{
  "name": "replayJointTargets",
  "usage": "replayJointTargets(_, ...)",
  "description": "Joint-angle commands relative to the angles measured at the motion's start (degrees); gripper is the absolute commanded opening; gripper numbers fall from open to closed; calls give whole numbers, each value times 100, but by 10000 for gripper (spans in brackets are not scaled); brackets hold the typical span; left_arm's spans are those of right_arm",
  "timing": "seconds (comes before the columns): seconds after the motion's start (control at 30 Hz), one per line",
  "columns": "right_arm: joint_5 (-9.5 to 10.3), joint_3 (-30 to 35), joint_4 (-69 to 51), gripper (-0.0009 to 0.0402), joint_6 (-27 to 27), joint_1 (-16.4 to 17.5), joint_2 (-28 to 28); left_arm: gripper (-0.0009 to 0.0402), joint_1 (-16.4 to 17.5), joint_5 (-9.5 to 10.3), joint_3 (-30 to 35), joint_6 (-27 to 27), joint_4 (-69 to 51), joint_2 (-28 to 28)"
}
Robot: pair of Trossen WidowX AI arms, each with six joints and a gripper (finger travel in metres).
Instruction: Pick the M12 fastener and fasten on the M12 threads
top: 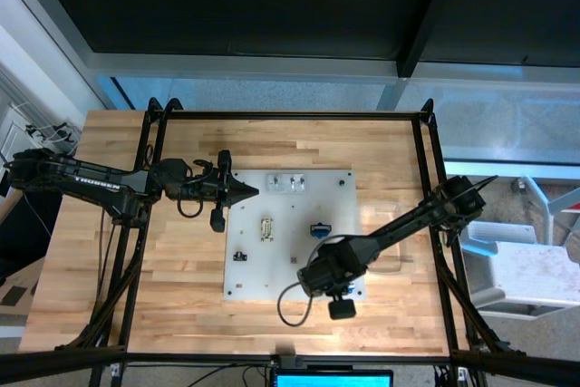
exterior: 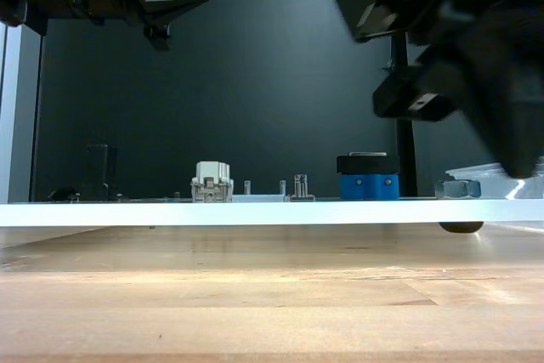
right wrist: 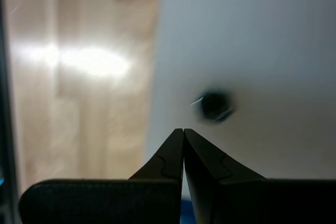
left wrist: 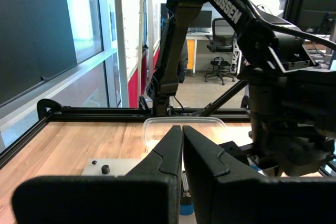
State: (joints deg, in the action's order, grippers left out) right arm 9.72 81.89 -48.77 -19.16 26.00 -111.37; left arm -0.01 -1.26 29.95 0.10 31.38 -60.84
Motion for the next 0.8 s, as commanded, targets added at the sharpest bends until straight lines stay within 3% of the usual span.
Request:
replayJointTargets(0.03,-52,0,-39,0,13,-11,39,0,0,0,0,0,0,-2)
replayJointTargets(0.53,-63,0,-70,0,-7,-9,136,0,2,0,0,0,4,0)
replayJointTargets(0.67,-184,0,-107,0,-28,-9,299,0,2,0,0,0,-2,-2)
replayJointTargets(0.8,-535,0,-173,0,-142,-9,527,0,0,-2,0,0,-2,-2)
